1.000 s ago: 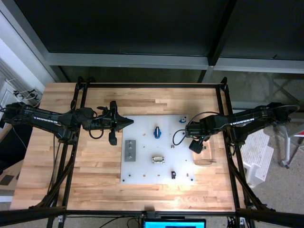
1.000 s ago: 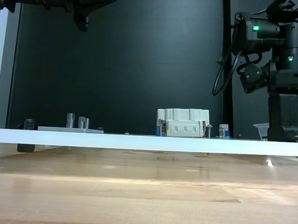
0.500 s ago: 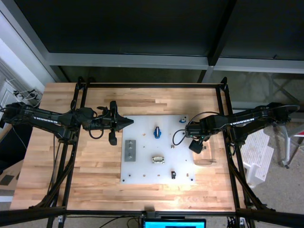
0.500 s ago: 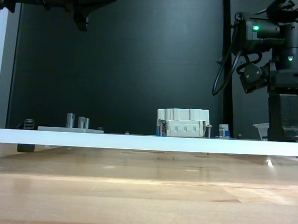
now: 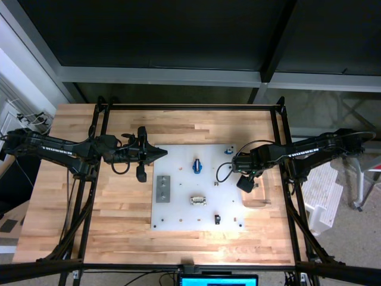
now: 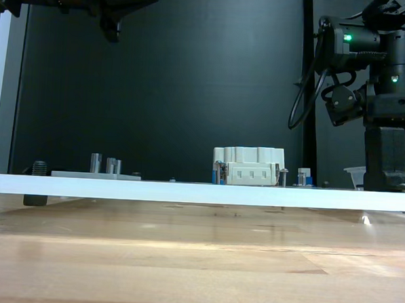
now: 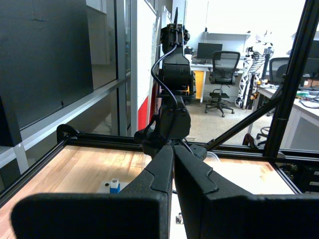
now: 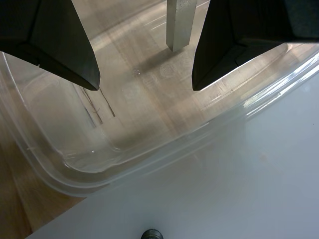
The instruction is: Pick the 16mm bar and install on taskboard
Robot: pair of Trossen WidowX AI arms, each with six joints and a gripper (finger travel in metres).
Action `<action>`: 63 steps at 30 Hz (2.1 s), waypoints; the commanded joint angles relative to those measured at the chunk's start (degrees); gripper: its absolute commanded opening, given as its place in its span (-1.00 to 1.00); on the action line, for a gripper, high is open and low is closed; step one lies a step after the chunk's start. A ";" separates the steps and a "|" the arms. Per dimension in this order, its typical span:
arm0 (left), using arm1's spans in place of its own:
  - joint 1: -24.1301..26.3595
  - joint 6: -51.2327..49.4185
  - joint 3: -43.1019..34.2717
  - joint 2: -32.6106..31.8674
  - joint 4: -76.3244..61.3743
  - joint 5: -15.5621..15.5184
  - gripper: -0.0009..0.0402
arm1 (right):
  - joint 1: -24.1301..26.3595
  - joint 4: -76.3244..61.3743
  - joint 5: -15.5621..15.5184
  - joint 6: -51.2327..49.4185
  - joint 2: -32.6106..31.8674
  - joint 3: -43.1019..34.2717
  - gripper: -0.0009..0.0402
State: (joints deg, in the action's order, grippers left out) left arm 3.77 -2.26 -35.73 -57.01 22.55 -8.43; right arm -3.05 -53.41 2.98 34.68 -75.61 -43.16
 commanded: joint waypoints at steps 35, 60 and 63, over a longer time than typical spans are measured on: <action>-0.02 0.02 0.00 0.00 0.00 0.02 -0.95 | 0.00 0.57 -0.02 0.44 0.00 -0.04 0.30; -0.02 0.02 0.00 0.00 0.02 0.02 -0.95 | 0.04 0.63 0.04 0.66 0.00 -0.04 0.30; -0.02 0.02 0.00 0.00 0.00 0.02 -0.95 | 0.02 0.63 0.04 -0.66 0.00 -0.04 0.30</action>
State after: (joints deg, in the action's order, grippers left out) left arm 3.77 -2.26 -35.73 -57.01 22.55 -8.40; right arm -3.01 -52.77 2.98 34.79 -75.59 -43.18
